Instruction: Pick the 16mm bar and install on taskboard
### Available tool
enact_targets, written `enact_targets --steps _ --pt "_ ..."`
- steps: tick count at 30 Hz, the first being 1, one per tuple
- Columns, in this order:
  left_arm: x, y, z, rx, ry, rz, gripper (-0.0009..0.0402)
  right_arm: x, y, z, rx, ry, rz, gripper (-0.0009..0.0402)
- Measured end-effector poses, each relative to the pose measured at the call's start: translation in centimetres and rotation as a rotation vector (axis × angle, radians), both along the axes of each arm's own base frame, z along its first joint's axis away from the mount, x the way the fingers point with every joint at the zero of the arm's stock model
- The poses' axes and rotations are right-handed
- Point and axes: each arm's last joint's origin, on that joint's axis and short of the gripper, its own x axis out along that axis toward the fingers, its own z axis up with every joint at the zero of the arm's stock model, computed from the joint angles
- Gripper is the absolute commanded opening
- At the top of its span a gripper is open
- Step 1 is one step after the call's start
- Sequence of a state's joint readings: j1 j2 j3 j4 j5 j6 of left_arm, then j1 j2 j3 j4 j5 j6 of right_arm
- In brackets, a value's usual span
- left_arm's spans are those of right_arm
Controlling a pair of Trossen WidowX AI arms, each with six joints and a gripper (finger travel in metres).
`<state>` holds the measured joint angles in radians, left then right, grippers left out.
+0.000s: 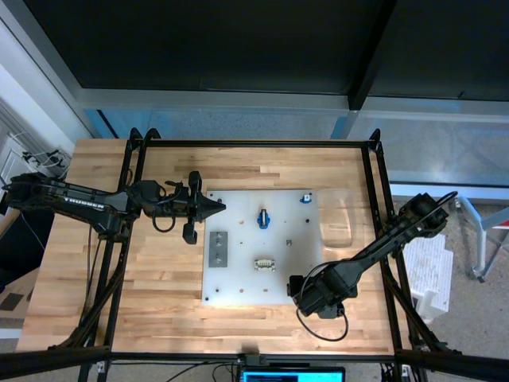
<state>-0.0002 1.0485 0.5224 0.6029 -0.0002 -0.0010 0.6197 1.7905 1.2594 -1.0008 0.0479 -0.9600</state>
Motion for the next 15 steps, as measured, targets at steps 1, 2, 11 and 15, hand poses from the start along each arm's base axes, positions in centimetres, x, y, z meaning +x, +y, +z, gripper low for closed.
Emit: enact_targets --steps 1,2,11,15 --pt "0.0 0.0 0.0 0.000 0.000 0.000 0.0000 0.0 0.0 0.2 0.001 -0.003 0.000 0.0183" --pt "0.0 0.0 0.0 0.000 0.000 0.000 0.0000 0.0 0.0 0.3 0.002 -0.005 0.000 0.0192" --pt "0.0 0.0 0.0 0.000 0.000 0.000 0.0000 -0.4 -0.4 2.1 0.028 -0.059 -0.007 0.0223" --pt "0.0 0.0 0.0 0.000 0.000 0.000 0.0000 -0.5 -1.3 3.6 0.060 -0.103 -0.050 0.0212"
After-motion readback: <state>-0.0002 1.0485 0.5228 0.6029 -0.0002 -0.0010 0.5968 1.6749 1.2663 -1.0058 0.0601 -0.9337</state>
